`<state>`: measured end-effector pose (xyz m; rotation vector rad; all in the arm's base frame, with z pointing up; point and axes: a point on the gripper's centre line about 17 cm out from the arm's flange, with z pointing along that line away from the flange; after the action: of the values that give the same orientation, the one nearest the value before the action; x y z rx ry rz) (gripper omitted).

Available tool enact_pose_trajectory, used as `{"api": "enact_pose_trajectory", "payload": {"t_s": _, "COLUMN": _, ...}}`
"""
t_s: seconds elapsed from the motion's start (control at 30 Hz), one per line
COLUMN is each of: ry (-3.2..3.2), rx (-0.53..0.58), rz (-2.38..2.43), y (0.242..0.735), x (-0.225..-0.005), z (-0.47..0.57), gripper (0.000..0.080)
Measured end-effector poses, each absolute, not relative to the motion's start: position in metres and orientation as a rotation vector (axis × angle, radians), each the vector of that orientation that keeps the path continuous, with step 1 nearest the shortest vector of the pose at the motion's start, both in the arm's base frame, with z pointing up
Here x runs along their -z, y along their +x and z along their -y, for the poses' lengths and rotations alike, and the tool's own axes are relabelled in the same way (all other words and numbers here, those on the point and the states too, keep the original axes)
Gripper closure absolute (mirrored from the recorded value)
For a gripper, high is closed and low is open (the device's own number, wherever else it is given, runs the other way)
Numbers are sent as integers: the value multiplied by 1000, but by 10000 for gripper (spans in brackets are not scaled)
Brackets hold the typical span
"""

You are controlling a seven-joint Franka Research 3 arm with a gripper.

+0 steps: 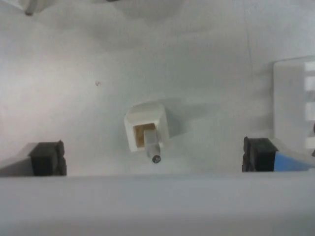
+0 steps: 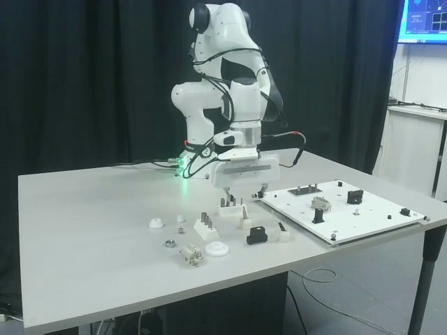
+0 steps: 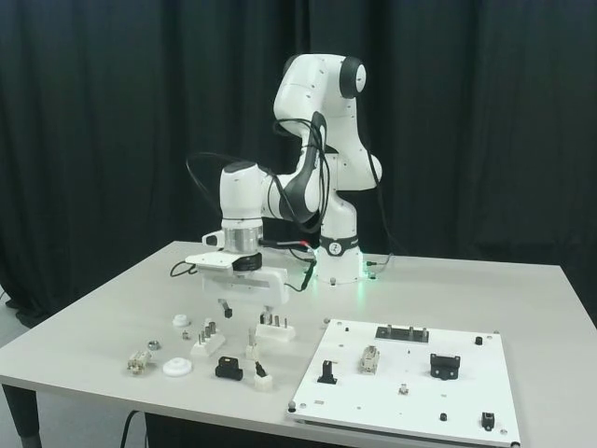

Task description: Pick Ethernet.

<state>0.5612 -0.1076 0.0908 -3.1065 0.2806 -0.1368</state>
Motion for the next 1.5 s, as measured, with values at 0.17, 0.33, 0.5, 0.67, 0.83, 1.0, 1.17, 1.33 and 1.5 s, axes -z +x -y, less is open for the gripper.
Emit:
{"api": "enact_pose_trajectory", "payload": {"t_s": 0.17, "ry": -3112, "rx": 141, "rz": -281, "y": 562, "x": -79, "z": 108, "gripper": 3}}
{"api": "enact_pose_trajectory", "payload": {"t_s": 0.33, "ry": -3118, "rx": 136, "rz": -270, "y": 562, "x": -70, "z": 109, "gripper": 3}}
{"api": "enact_pose_trajectory", "payload": {"t_s": 0.5, "ry": -3122, "rx": 122, "rz": -260, "y": 559, "x": -63, "z": 109, "gripper": 3}}
{"api": "enact_pose_trajectory", "payload": {"t_s": 0.67, "ry": -3122, "rx": 105, "rz": -256, "y": 556, "x": -57, "z": 108, "gripper": 3}}
{"api": "enact_pose_trajectory", "payload": {"t_s": 0.83, "ry": -3117, "rx": 90, "rz": -258, "y": 552, "x": -50, "z": 107, "gripper": 3}}
{"api": "enact_pose_trajectory", "payload": {"t_s": 1.0, "ry": -3119, "rx": 89, "rz": -255, "y": 549, "x": -44, "z": 107, "gripper": 3}}
{"api": "enact_pose_trajectory", "payload": {"t_s": 1.17, "ry": -3124, "rx": 100, "rz": -249, "y": 546, "x": -39, "z": 107, "gripper": 3}}
{"api": "enact_pose_trajectory", "payload": {"t_s": 1.33, "ry": -3129, "rx": 114, "rz": -242, "y": 545, "x": -36, "z": 108, "gripper": 3}}
{"api": "enact_pose_trajectory", "payload": {"t_s": 1.5, "ry": -3119, "rx": 118, "rz": -267, "y": 543, "x": -35, "z": 107, "gripper": 3}}
